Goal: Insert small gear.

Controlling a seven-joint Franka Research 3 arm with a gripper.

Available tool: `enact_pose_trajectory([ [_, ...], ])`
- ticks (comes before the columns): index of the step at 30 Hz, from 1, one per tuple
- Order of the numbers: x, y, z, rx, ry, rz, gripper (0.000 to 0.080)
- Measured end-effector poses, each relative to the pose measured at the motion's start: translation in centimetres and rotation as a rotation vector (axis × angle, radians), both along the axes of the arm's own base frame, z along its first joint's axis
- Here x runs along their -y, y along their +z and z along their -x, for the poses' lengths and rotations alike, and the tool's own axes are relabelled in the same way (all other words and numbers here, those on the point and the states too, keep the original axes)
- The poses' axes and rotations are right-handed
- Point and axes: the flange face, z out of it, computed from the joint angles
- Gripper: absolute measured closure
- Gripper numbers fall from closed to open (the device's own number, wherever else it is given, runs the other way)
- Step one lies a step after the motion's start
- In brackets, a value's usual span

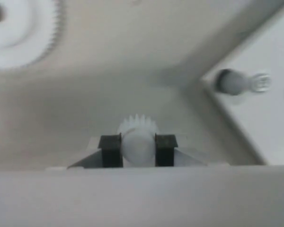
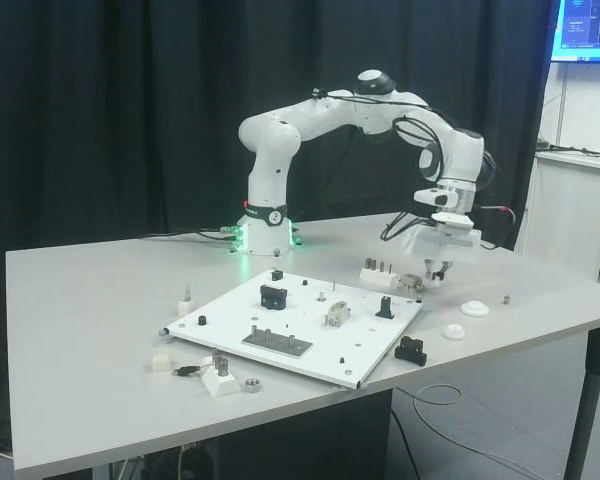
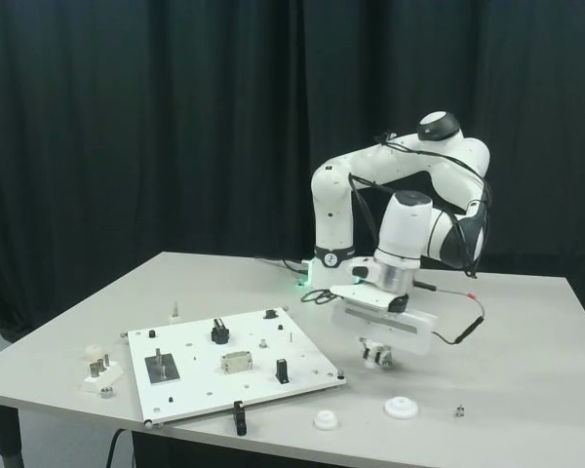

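Two black fingers (image 1: 111,150) of the gripper (image 1: 138,151) clamp the small gear (image 1: 138,137), teeth pointing down, above bare table; the white board (image 1: 270,113) lies just beside, its nearest corner carrying a grey peg (image 1: 232,81), probably the target; a large gear (image 1: 19,28) rests apart on the table.

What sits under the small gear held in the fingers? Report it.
Under the small gear, clamped between the black fingers, lies bare grey table. It hangs beside the white board's corner, not over it. The spot directly beneath is covered by the gear itself.
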Motion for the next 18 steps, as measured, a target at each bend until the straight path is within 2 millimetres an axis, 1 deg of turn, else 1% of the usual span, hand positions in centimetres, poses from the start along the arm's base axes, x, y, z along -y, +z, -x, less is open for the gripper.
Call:
enact_pose_trajectory([
  [8,3.8,1.1,-0.2,-0.017,0.01,0.051,0.066],
  [18,9.3,3.1,0.1,-0.033,0.011,0.093,0.066],
])
